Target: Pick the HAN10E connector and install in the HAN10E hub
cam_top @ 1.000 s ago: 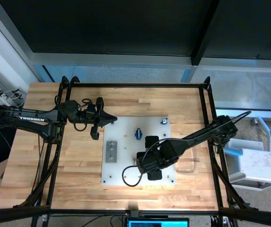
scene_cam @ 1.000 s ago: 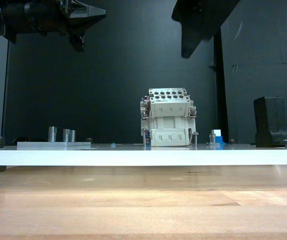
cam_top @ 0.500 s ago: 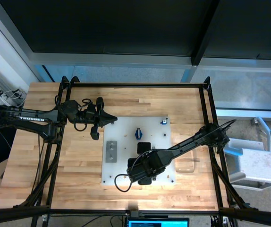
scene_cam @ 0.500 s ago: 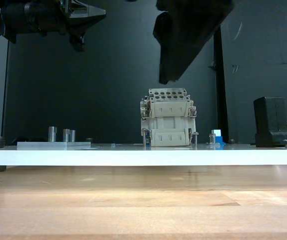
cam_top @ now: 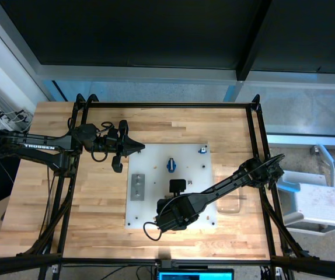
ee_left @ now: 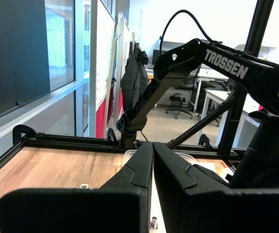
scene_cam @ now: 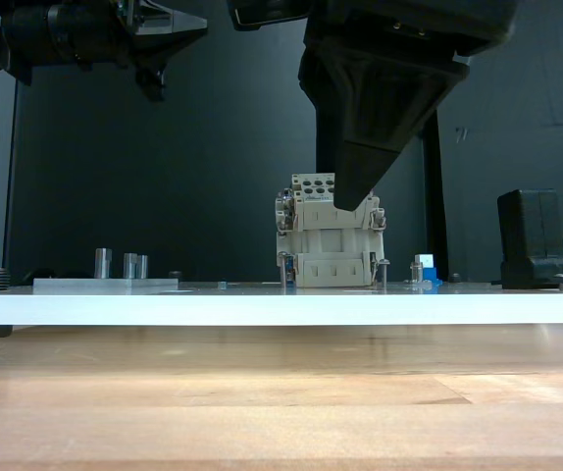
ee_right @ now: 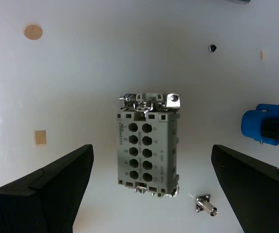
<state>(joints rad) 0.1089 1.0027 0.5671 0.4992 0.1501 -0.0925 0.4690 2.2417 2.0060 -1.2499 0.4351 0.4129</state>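
Note:
The HAN10E connector (ee_right: 147,153), a pale grey block with dark holes in its face, sits on top of the HAN10E hub (scene_cam: 331,267) on the white board (scene_cam: 262,306). In the low view the connector (scene_cam: 323,201) forms the upper half of that stack. My right gripper (ee_right: 151,148) hangs open straight above it, one dark finger (ee_right: 42,187) on each side, clear of the block. In the high view the right gripper (cam_top: 170,216) covers the stack. My left gripper (ee_left: 152,160) is shut on nothing, parked high at the back left (cam_top: 133,149).
A grey metal plate with two holes (cam_top: 138,186) lies on the board's left part. A blue fitting (ee_right: 268,125) and a small metal stud (ee_right: 203,203) stand close to the stack. A black block (scene_cam: 534,240) stands at the right of the board.
My right arm has swung left and toward the near edge, dropping until its gripper hangs over the connector stack. The stack and the left arm have not moved.

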